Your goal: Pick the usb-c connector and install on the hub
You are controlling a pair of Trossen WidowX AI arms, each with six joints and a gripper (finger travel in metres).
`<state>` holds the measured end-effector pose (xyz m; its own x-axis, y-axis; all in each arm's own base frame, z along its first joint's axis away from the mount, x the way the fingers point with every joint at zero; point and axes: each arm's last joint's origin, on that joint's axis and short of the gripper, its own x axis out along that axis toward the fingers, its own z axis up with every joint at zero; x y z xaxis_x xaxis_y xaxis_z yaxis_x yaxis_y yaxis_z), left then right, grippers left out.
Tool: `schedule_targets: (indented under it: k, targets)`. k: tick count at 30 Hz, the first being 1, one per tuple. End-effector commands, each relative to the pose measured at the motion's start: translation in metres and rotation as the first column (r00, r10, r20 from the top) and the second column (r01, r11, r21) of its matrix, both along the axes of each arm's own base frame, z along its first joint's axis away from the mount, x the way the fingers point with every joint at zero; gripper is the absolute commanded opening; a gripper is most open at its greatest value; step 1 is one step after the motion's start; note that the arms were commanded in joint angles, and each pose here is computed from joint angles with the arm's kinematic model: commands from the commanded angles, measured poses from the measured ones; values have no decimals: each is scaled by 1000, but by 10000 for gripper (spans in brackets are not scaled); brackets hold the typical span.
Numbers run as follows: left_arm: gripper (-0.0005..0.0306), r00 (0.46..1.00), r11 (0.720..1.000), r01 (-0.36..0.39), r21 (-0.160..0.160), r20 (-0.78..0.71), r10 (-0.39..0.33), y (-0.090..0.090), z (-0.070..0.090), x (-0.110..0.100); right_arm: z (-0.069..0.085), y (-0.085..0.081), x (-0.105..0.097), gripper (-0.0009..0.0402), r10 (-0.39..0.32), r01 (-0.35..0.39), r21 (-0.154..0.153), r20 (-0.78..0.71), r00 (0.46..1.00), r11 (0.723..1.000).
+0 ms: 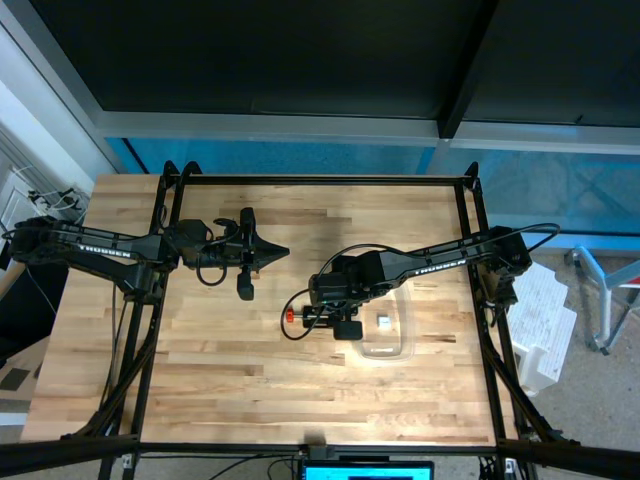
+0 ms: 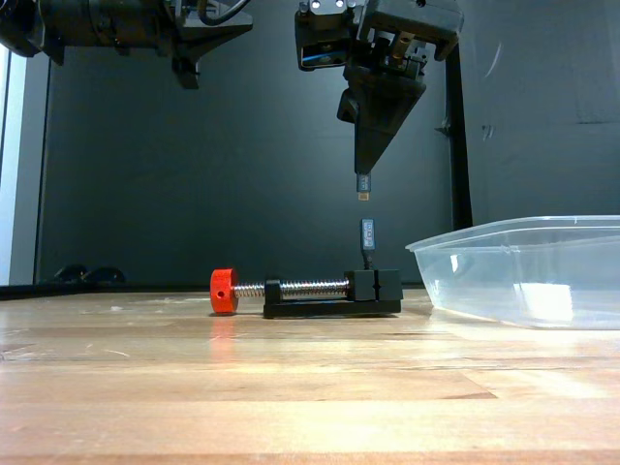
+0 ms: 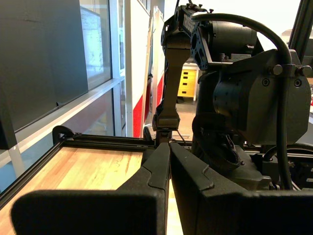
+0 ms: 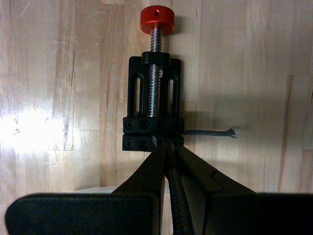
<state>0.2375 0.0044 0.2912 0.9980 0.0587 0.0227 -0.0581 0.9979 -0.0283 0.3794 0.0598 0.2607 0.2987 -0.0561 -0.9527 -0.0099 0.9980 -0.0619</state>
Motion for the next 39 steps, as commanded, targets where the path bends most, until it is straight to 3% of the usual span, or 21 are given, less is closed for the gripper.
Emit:
schedule_targets:
  k: [1,8,11,39]
  targets:
    - [0,1000,1000,0,0,0,0,0,0,0,0,0,0,2,-4,4,1,-1,1000,1000]
    - [0,1000,1000,0,0,0,0,0,0,0,-6,1,2,2,-5,5,3,-9,1000,1000]
    - [0,1000,1000,0,0,0,0,0,0,0,-7,2,2,2,-2,2,23,-14,1000,1000]
    - [0,1000,1000,0,0,0,0,0,0,0,-11,2,4,2,5,-5,14,-25,1000,1000]
